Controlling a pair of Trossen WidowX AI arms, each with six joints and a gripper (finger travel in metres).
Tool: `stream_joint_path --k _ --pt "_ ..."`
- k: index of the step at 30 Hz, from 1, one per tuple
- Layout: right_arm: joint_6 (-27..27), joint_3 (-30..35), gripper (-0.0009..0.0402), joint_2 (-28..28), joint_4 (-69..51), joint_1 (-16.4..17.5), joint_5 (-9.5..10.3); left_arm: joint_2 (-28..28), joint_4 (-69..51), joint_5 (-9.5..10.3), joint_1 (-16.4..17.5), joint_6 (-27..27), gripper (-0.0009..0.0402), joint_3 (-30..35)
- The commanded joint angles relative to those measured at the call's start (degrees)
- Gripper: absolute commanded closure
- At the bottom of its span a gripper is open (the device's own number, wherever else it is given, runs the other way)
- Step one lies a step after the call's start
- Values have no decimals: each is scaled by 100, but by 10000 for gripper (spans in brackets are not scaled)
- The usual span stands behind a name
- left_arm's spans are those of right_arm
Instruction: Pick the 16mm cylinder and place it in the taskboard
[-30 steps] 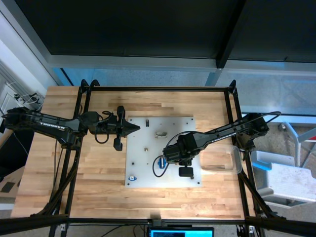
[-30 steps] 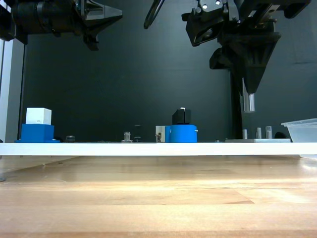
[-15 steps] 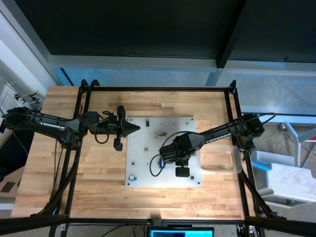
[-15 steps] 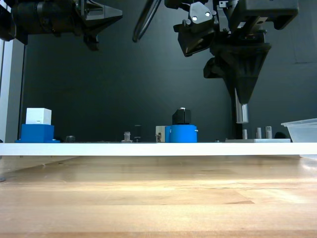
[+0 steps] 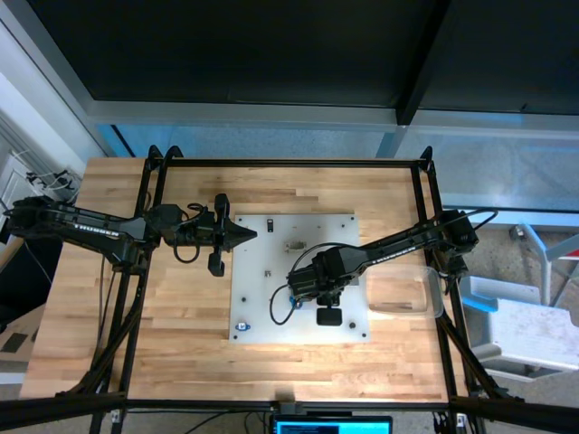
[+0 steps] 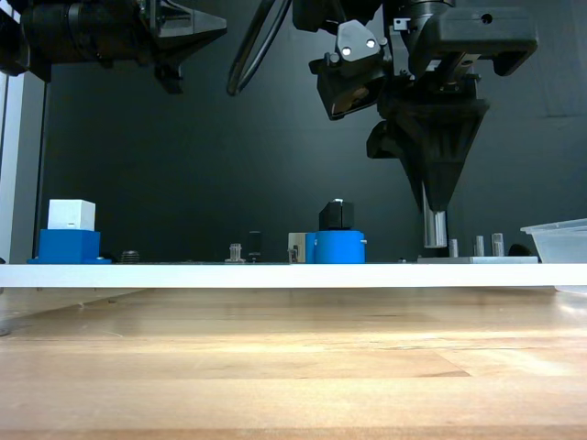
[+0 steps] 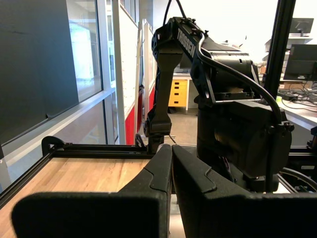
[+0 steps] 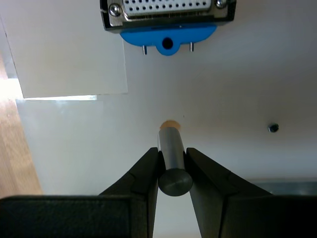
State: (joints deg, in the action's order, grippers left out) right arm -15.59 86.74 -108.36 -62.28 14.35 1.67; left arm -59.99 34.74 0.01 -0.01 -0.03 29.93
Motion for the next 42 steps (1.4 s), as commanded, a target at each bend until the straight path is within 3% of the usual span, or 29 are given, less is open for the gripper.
stream_joint_path --k 1,42 --pt "11 -4 364 -20 13 -13 -4 0 2 -2 0 -2 393 2" --pt "116 -210 364 -105 306 -28 -13 0 2 0 0 0 393 2"
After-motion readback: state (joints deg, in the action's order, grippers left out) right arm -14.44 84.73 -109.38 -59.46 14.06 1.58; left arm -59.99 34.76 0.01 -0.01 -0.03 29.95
